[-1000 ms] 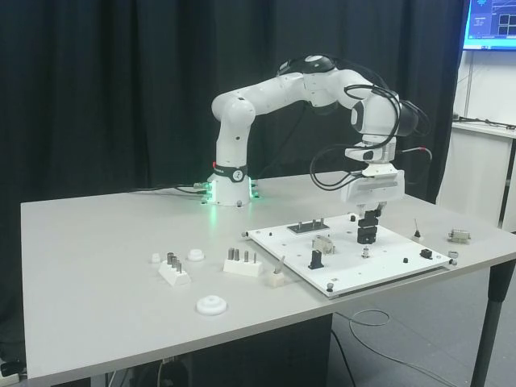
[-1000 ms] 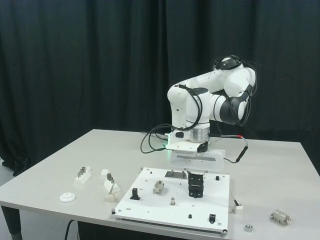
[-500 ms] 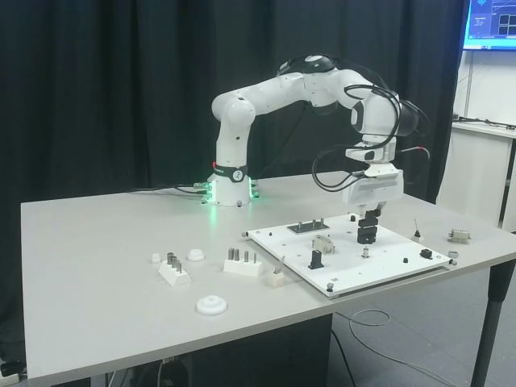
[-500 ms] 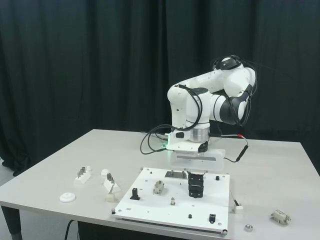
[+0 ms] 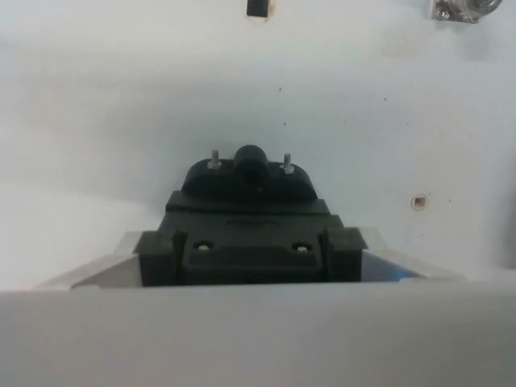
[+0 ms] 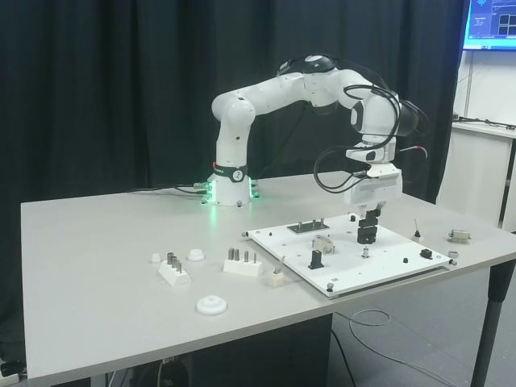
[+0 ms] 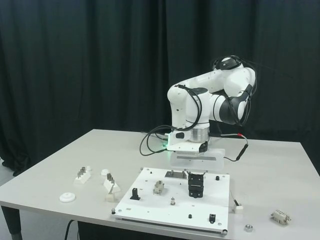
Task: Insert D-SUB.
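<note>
My gripper (image 6: 368, 227) (image 7: 195, 181) (image 5: 250, 256) hangs over the right part of the white assembly board (image 6: 347, 260) (image 7: 150, 202). It is shut on a black D-SUB connector (image 5: 246, 187) (image 6: 367, 235) (image 7: 195, 189), held upright just above or on the board; contact cannot be told. In the wrist view the black fingers (image 5: 155, 258) clamp the connector body, and two small screws and a round stub show at its far end. A grey metal socket (image 6: 323, 243) (image 7: 158, 187) stands on the board, left of the gripper in the first room view.
The board also carries a black bracket (image 6: 316, 258), a grey plate (image 7: 175, 174) and small pegs. White blocks with pins (image 6: 243, 264) (image 6: 173, 270) and a white disc (image 6: 210, 305) lie left of it. A loose metal connector (image 6: 459, 235) (image 7: 280, 216) lies off the board, near the table edge.
The hand has risen very slightly; otherwise the arm keeps its place, and the black connector stays between the fingers.
</note>
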### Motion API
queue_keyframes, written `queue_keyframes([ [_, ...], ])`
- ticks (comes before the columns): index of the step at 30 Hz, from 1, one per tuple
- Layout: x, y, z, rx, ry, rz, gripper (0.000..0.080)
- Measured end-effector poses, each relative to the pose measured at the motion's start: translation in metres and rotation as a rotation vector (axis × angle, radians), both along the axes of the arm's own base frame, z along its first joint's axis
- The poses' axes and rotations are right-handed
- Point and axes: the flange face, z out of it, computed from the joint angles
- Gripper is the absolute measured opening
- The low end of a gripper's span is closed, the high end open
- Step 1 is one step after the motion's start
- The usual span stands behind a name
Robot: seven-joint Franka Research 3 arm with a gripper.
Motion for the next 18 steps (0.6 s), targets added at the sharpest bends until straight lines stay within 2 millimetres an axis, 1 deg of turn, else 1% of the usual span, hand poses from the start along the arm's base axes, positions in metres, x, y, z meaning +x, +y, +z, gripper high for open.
queue_keyframes([
  [18, 0.0011, -0.001, 0.0001, 0.0, -0.007, 0.002, 0.0382],
])
